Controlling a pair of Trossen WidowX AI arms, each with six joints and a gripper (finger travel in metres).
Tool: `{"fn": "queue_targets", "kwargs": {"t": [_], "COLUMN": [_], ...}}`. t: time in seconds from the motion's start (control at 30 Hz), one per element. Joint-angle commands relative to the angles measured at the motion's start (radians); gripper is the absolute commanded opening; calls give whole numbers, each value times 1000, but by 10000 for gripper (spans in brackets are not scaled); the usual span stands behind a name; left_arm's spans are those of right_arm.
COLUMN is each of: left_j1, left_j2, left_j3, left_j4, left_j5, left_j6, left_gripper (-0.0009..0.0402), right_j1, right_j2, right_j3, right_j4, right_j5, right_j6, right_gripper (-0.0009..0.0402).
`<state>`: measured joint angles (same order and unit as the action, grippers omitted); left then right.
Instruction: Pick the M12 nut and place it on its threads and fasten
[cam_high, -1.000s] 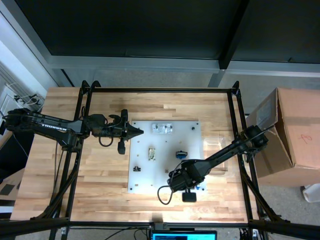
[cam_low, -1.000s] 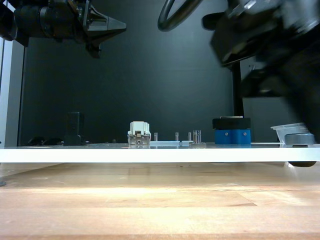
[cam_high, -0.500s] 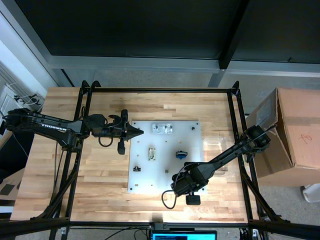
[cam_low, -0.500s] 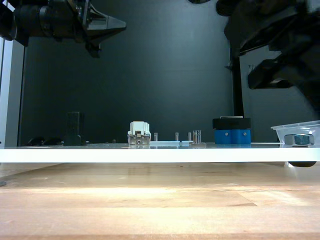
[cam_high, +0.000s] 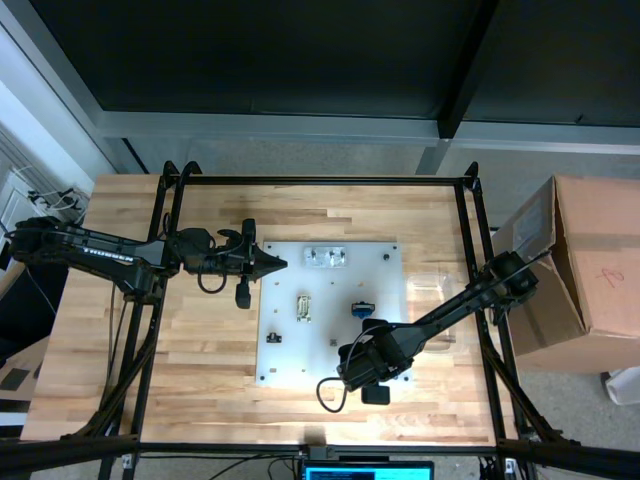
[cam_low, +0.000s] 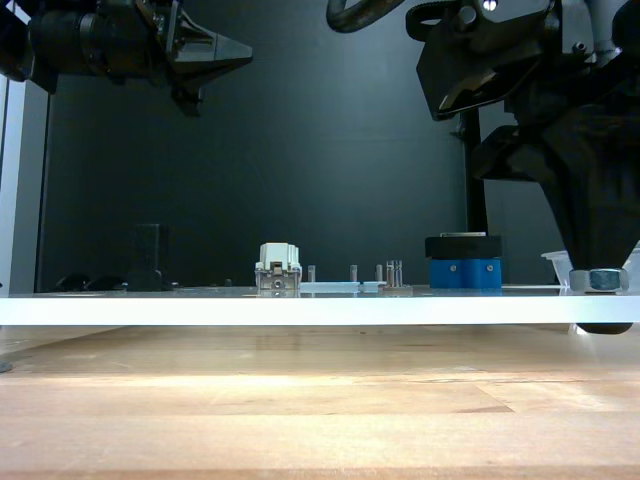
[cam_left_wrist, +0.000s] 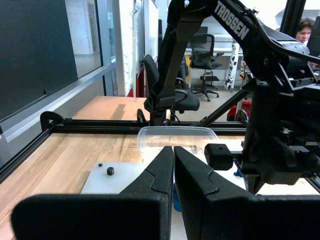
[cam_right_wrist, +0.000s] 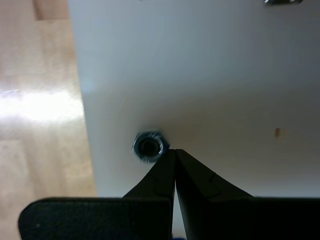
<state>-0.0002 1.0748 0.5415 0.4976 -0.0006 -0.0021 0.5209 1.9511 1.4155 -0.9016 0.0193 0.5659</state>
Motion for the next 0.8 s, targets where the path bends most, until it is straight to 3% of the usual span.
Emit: {"fn": "queue_targets", "kwargs": {"t": [0.03,0.4,0.63,0.8], "left_j1": [0,0,0,0], "left_j2": [0,0,0,0], "left_j3": [0,0,0,0], "left_j4": [2,-4,0,0], "left_j5": [0,0,0,0], "left_j6": [0,0,0,0], "left_gripper": [0,0,0,0], "right_j1": [0,0,-6,-60], "right_j2": [1,-8,-66,-155], "right_j3": [0,0,-1,-43], "right_j4": [42,9,5,29], "right_j5": [-120,-79,21,44], "right_j6": [-27,-29,-85,-157], "right_gripper": [0,0,0,0]}}
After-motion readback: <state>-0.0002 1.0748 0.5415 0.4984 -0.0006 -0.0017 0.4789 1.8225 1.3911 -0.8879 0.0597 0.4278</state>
